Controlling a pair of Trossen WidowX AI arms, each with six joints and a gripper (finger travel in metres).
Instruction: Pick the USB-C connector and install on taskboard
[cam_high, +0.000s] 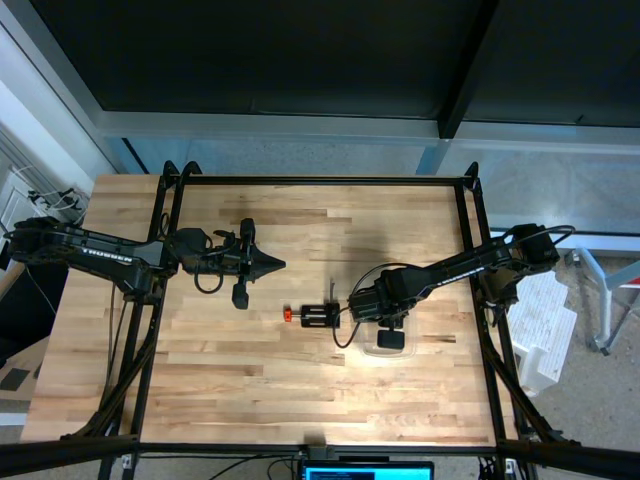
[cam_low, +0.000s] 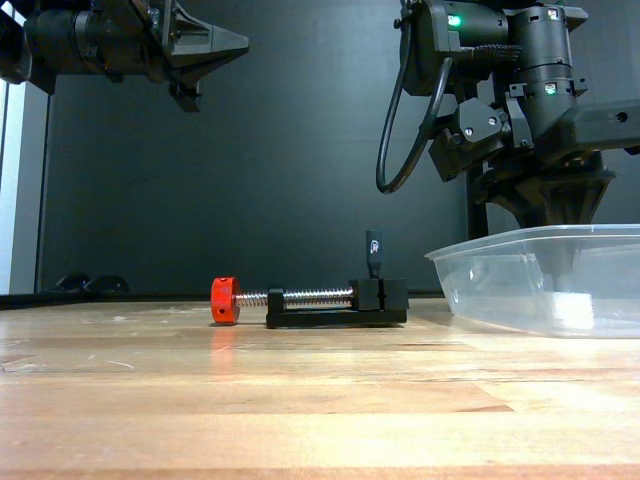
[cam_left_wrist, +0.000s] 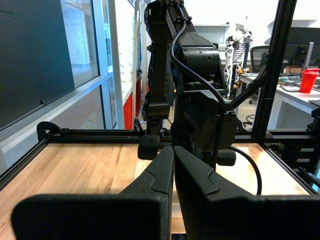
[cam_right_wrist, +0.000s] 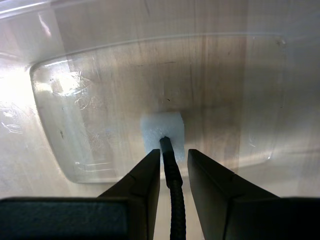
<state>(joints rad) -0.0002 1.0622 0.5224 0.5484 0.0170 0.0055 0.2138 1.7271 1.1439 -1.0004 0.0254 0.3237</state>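
The right gripper (cam_right_wrist: 173, 152) reaches down into a clear tray (cam_low: 480, 285) that sits on the tabletop (cam_high: 250, 370), right of the middle and nearer the near edge than the far one. Its jaws are open, one on each side of the USB-C connector (cam_right_wrist: 170, 165). A narrow gap shows on both sides of the connector, so nothing is clamped. The connector is a thin dark stick lying along the line of the jaws. Its tip shows against a small white square piece (cam_right_wrist: 161, 131) on the tray floor; whether the two touch cannot be told. In the low view the gripper's tip (cam_low: 562, 268) hangs just above that white piece (cam_low: 573, 308).

The taskboard (cam_high: 320, 317) lies near the middle of the tabletop, just left of the tray and apart from it. Its orange-red knob (cam_low: 225, 300) points toward the left edge, and a bright threaded rod (cam_low: 310, 297) joins the knob to the black body. A short dark post (cam_low: 373, 252) stands upright on the end nearest the tray.

The left gripper (cam_high: 278, 264) hovers high over the tabletop's left half, well apart from the taskboard, pointing toward the right edge. Its jaws are pressed together with nothing between them (cam_left_wrist: 173, 150).
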